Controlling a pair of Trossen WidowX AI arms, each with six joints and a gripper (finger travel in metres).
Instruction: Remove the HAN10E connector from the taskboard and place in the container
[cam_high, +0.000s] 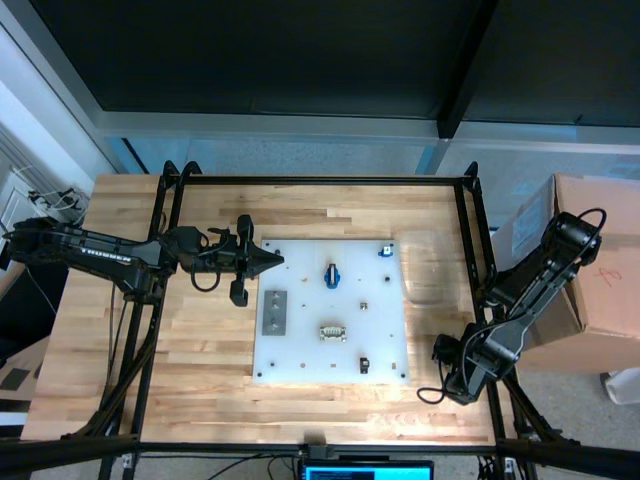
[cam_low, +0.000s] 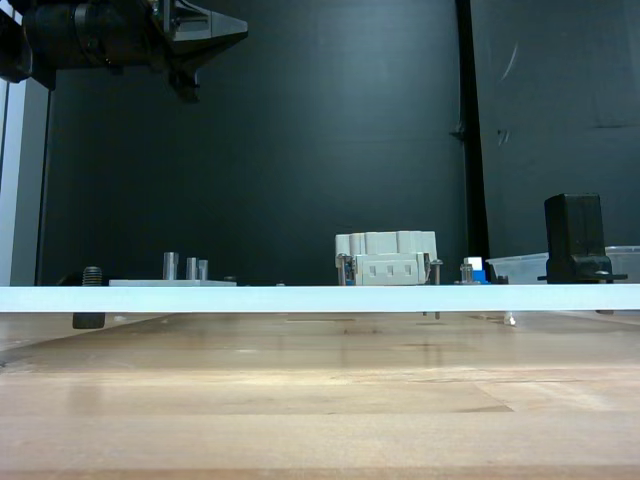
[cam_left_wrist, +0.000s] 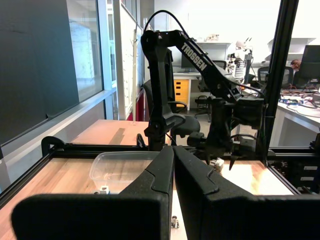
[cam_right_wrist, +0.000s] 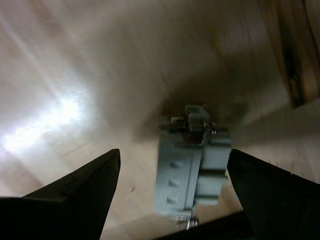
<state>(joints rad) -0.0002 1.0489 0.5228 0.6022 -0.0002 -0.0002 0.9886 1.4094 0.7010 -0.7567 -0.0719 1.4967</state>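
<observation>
Right gripper (cam_high: 445, 375), fingers spread, lower right off the board (cam_high: 300, 360); left gripper (cam_high: 268, 258), pinched closed on nothing, upper left. Connector (cam_high: 333, 331) seated: likely the approach step. Next, reach in and grip it.

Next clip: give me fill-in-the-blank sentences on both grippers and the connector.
The left gripper, over the taskboard's far left corner, is ___. The right gripper, over the wooden table, is ___, a gray connector between its fingers. A HAN10E connector stands on the white ___.
Missing: shut; open; taskboard.
</observation>
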